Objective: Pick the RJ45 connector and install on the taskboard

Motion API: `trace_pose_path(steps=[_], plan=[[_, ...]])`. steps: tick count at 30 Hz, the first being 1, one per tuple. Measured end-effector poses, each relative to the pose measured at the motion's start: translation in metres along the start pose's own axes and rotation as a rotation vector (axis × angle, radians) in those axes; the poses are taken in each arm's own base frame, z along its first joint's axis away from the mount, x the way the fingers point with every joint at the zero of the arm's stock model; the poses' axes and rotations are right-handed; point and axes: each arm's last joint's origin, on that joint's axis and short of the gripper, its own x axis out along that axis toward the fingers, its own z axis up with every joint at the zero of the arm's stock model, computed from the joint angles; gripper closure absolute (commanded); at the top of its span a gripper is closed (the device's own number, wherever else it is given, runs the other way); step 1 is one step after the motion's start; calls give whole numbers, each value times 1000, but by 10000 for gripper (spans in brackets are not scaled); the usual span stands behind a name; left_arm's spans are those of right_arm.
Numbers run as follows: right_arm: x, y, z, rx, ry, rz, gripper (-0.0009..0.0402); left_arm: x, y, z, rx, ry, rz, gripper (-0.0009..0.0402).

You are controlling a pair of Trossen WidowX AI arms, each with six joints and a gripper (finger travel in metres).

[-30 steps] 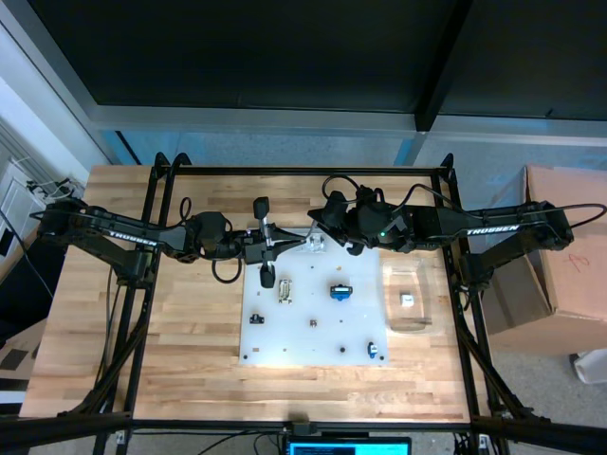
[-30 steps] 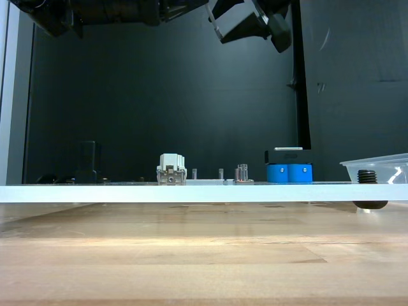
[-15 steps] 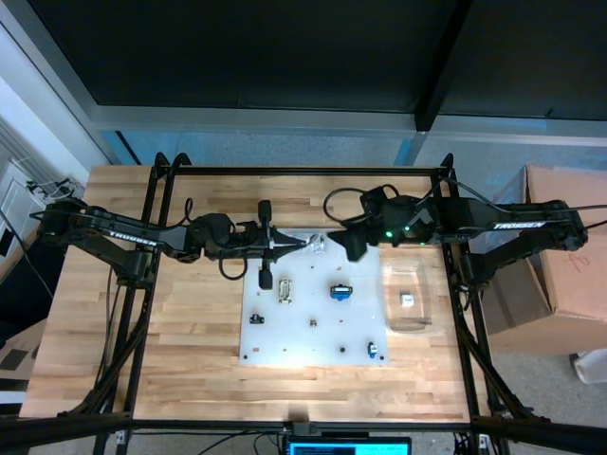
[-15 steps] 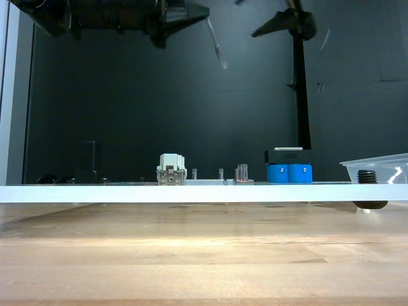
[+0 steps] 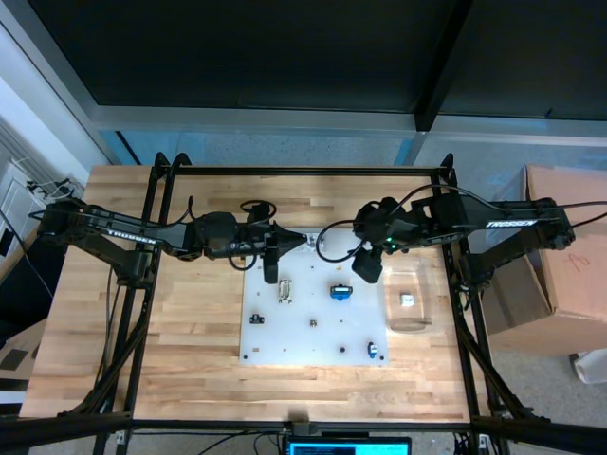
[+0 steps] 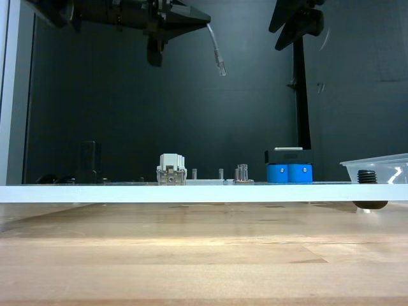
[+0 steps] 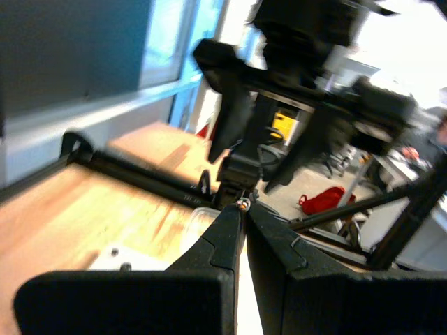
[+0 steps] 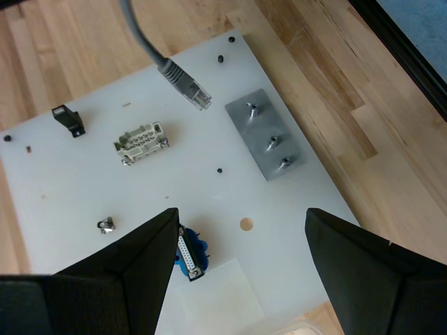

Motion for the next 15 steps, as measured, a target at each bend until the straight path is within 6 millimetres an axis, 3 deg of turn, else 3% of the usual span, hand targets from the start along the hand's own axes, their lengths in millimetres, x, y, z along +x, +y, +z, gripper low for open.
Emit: trace_pose_path(steps=[7, 15], plan=[[16, 5, 3, 30, 0, -88, 142, 1, 2, 8, -234, -60, 158, 394], [25, 10, 14, 127, -143, -164, 142, 1, 4, 12, -314, -113, 256, 394]])
